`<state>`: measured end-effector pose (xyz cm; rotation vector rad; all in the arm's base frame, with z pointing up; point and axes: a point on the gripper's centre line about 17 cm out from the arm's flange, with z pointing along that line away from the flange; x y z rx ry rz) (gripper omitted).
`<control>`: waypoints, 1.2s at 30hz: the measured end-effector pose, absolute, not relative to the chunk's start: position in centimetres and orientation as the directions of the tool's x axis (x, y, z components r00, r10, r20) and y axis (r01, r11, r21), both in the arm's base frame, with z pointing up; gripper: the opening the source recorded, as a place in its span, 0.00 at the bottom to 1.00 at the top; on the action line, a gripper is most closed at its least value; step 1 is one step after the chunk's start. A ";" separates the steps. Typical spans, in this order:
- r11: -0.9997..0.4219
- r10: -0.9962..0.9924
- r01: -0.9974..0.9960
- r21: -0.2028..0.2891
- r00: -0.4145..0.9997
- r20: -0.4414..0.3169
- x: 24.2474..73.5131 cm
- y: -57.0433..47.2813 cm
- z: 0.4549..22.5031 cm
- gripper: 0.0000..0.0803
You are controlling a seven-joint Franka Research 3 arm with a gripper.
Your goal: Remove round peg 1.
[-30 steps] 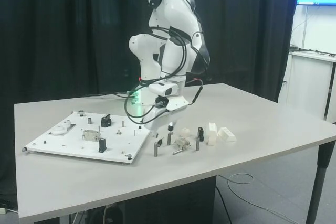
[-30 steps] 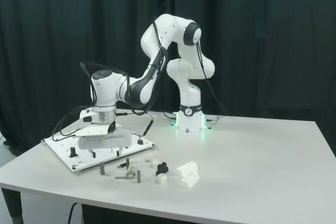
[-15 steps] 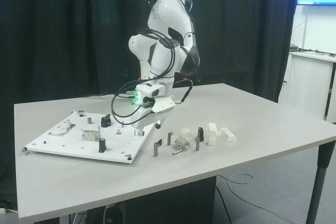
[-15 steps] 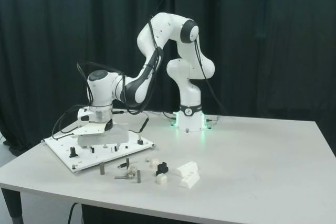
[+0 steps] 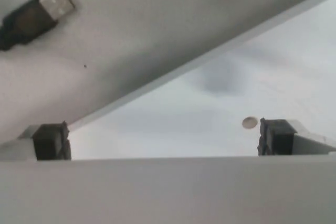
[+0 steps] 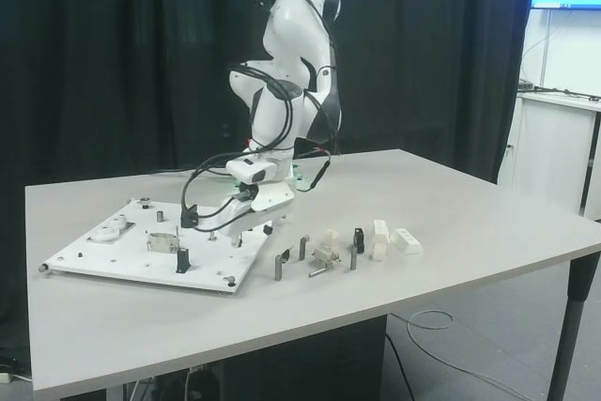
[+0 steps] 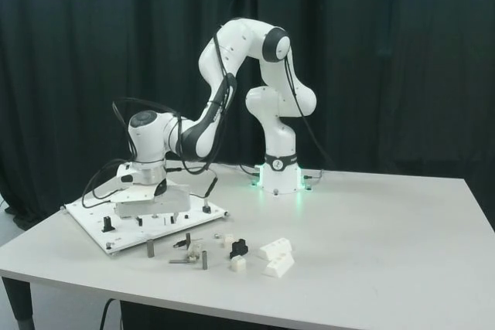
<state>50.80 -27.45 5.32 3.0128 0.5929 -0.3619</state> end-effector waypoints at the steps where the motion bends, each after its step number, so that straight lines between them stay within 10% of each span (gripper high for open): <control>1: -0.926 0.366 0.378 0.003 0.900 -0.237 50.6 -27.5 5.2 1.00; 36: -0.937 0.337 0.350 0.022 0.917 -0.213 45.2 -27.9 2.5 1.00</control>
